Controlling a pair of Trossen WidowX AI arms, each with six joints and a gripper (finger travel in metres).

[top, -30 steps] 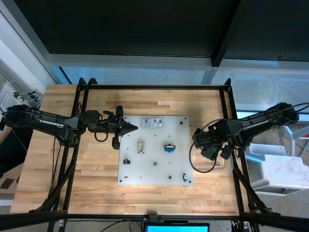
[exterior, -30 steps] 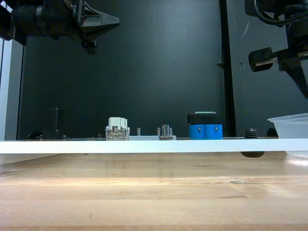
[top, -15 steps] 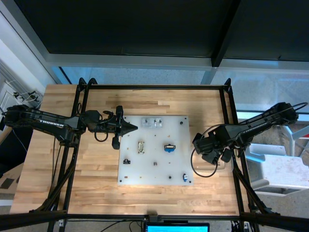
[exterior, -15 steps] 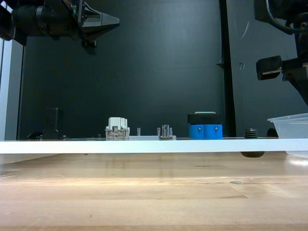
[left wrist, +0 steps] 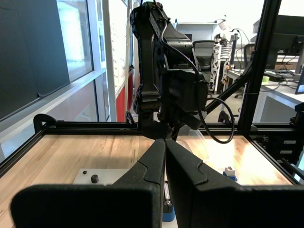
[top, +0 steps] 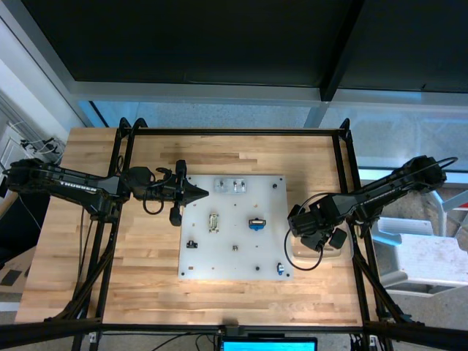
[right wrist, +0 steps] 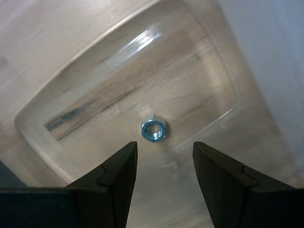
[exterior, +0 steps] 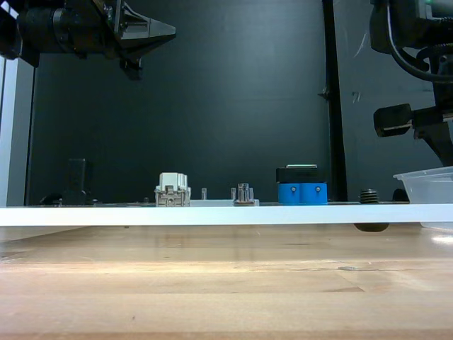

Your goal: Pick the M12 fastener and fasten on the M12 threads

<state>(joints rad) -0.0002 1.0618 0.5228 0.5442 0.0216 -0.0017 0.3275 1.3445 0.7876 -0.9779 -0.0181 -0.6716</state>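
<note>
The M12 fastener [right wrist: 153, 130], a small silvery hex nut, lies flat on the floor of the clear tray [right wrist: 57, 109] in the right wrist view. My right gripper [right wrist: 164, 145] hangs open just above it, and the nut shows between the two fingers [right wrist: 118, 166], apart from both. From above, the right gripper [top: 316, 235] is over the tray [top: 330, 256], beside the white board's [top: 212, 263] right edge. The black ribbed stud [exterior: 368, 196] stands bare. My left gripper [top: 199, 193] is shut and empty, held high over the board's left edge.
On the board stand a blue connector block [exterior: 302, 186], a grey connector [exterior: 173, 191] and a small silver post [exterior: 243, 194]. The black frame rails [top: 234, 132] run around the table. The tray's wall [exterior: 425, 183] rises just right of the stud.
The right arm has come down and moved toward the near side over the tray with its gripper open. The left arm has not moved.
</note>
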